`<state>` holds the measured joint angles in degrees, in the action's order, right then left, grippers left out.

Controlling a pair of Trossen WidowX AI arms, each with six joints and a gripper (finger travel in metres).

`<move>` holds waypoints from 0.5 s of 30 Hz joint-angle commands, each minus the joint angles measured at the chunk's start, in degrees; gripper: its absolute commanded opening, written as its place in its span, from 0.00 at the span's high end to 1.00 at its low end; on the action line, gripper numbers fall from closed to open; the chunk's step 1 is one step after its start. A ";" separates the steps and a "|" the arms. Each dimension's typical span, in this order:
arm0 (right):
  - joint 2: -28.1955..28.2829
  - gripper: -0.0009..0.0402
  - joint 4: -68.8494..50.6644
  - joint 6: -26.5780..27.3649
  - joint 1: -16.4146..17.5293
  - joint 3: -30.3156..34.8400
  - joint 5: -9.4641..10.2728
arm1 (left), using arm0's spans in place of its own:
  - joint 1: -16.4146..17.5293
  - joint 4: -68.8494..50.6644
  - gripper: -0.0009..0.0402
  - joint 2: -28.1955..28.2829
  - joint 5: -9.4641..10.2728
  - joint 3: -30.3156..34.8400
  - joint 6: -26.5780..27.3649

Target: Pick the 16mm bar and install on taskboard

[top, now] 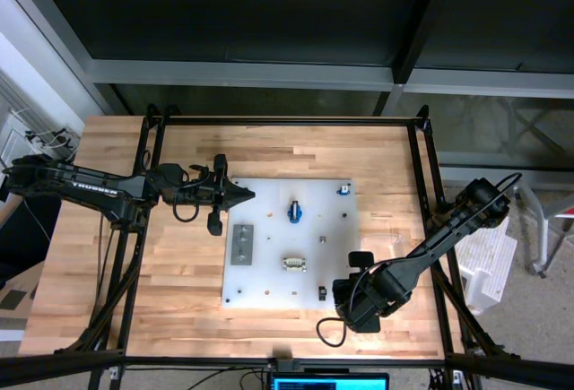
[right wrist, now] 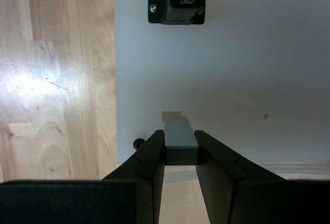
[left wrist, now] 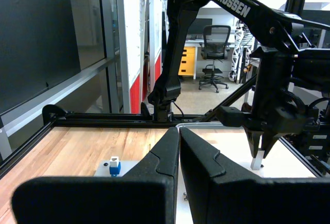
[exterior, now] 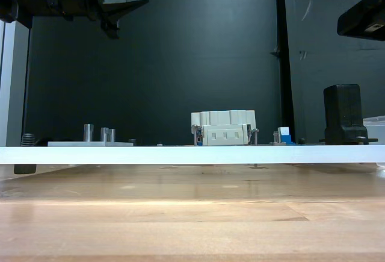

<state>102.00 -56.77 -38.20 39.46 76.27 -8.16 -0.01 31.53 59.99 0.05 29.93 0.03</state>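
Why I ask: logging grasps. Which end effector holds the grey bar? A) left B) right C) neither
B: the right end effector, above the taskboard at its near right corner, clamps the 16mm bar; the empty left end effector hovers shut at the far left corner.

**High camera:** mounted above the near edge of the counter (top: 81, 264) and angled down and away. It covers the whole taskboard (top: 269, 229) and both arms.

**Low camera:** set at counter height on the near edge, level and close. It shares the taskboard's near edge with the high view.

**Left wrist camera:** looks horizontally along the closed left end effector (left wrist: 179, 137), above the board, toward the right arm (left wrist: 216, 7).

**Right wrist camera:** looks straight down along the right end effector (right wrist: 180, 142), close above a taskboard edge. The 16mm bar (right wrist: 180, 135) is pinched between its fingers.
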 commanded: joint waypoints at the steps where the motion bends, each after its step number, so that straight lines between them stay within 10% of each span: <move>1: 0.02 0.97 0.87 -0.09 0.00 -0.83 0.24 | 0.00 0.00 0.98 0.02 -0.02 0.02 -0.02; 15: 0.02 0.97 2.19 -0.11 -0.13 -1.79 0.22 | 0.00 0.00 0.98 0.02 -0.02 0.02 -0.02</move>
<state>102.00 -54.63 -38.24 39.35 74.46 -7.90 -0.01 31.53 59.99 0.03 29.93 0.03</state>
